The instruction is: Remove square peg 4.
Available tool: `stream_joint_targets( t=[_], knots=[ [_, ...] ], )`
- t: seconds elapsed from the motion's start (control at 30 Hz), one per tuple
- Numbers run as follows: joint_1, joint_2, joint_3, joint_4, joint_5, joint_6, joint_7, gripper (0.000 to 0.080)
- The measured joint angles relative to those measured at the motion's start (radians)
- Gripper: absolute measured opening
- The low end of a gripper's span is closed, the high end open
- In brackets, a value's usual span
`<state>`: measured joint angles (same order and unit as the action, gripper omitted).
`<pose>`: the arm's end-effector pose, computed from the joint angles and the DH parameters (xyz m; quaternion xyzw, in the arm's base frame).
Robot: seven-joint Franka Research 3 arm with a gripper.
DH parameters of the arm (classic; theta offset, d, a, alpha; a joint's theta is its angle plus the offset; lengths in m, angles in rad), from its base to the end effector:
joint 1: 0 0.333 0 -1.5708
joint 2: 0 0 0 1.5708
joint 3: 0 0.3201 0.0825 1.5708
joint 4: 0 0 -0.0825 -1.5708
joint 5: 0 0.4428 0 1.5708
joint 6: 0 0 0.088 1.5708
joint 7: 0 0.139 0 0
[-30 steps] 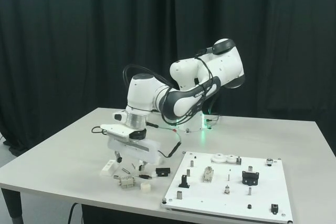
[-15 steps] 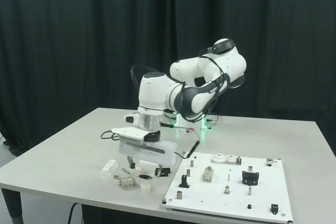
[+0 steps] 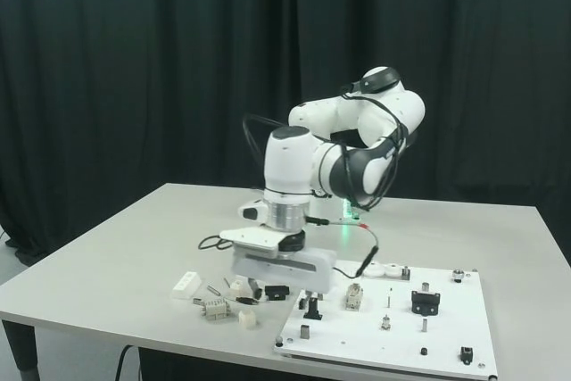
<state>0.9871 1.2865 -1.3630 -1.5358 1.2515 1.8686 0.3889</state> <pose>0.7534 0.0280 0.2182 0.9046 -0.4226 0.0536 0.0137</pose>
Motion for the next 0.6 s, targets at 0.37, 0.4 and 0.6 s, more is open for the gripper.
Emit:
stream_joint_targets(
  t=[0.37, 0.4, 0.6],
  knots=[
    [-0.011, 0.0, 0.039, 0.081, -0.034, -0.031, 0.085, 0.08],
    [-0.012, 0.0, 0.043, 0.086, -0.037, -0.033, 0.09, 0.08],
    [-0.021, 0.0, 0.069, 0.111, -0.046, -0.042, 0.114, 0.08]
  ],
)
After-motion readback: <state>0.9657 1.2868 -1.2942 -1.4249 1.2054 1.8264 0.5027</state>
